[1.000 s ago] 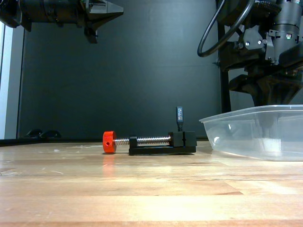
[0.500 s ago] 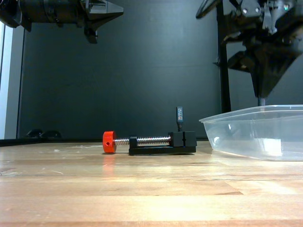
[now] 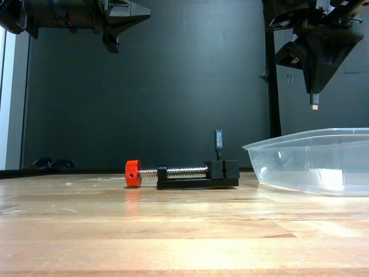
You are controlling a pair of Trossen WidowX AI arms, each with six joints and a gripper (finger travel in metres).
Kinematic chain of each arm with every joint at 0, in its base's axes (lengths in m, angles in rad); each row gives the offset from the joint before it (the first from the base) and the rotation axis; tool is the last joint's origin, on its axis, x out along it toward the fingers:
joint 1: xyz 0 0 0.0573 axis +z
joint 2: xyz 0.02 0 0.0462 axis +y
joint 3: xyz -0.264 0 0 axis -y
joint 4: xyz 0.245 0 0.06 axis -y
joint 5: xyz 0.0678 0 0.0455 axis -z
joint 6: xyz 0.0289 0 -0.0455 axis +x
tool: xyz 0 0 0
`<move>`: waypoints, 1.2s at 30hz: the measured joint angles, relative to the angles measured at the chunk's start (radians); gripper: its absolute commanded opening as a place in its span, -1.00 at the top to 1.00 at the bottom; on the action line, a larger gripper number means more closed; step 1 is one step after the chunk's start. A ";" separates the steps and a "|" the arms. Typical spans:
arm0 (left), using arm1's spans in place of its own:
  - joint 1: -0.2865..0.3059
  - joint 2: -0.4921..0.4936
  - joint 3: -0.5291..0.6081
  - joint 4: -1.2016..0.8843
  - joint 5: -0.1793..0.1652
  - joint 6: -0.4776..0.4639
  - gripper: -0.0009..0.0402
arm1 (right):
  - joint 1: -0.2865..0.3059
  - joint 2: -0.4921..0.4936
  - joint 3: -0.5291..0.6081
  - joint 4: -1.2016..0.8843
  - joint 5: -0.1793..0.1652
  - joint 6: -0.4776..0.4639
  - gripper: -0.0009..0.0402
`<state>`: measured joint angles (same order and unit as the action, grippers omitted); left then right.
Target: Pick the usb-c connector and install on the hub
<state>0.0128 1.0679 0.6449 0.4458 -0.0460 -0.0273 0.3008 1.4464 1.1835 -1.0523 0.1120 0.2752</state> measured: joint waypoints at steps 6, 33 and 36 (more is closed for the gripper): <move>0.000 0.000 0.000 0.000 0.000 0.000 0.96 | -0.011 0.001 0.002 0.002 0.000 0.000 0.96; 0.000 0.000 0.000 0.000 0.000 0.000 0.96 | -0.072 0.275 0.311 -0.071 0.000 0.003 0.96; 0.000 0.000 0.000 0.000 0.000 0.000 0.96 | -0.079 0.305 0.342 -0.074 0.000 -0.011 0.96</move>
